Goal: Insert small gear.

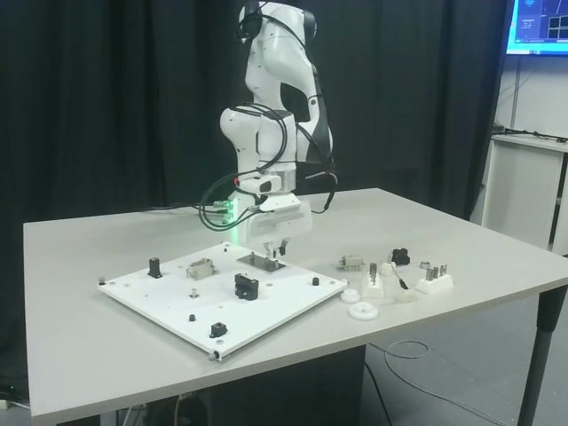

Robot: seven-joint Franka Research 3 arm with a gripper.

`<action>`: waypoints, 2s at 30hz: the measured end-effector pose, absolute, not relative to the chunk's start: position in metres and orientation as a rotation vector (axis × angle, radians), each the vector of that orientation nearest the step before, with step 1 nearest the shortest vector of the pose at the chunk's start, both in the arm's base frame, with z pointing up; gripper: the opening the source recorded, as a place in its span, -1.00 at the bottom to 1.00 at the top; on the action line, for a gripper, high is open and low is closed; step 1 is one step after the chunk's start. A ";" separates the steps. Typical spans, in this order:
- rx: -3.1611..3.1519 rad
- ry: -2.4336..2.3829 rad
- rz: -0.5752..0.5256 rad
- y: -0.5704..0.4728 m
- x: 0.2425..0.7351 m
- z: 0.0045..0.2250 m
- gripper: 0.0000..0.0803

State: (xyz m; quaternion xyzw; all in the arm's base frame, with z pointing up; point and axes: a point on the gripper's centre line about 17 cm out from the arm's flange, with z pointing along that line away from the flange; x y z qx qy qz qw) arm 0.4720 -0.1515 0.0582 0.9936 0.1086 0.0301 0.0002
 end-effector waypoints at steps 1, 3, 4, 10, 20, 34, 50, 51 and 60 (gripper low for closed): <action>3.124 0.338 0.095 -0.151 0.472 0.058 -0.50; 3.127 0.334 0.095 -0.151 0.471 0.056 -0.50; 3.129 0.331 0.096 -0.151 0.471 0.056 -0.50; 3.136 0.326 0.104 -0.150 0.471 0.052 -0.50; 3.145 0.320 0.110 -0.149 0.471 0.049 -0.50; 3.145 0.324 0.110 -0.148 0.471 0.048 -0.50; 3.144 0.322 0.109 -0.149 0.470 0.048 -0.50; 3.144 0.322 0.109 -0.149 0.470 0.048 -0.50; 3.144 0.322 0.108 -0.149 0.471 0.048 -0.50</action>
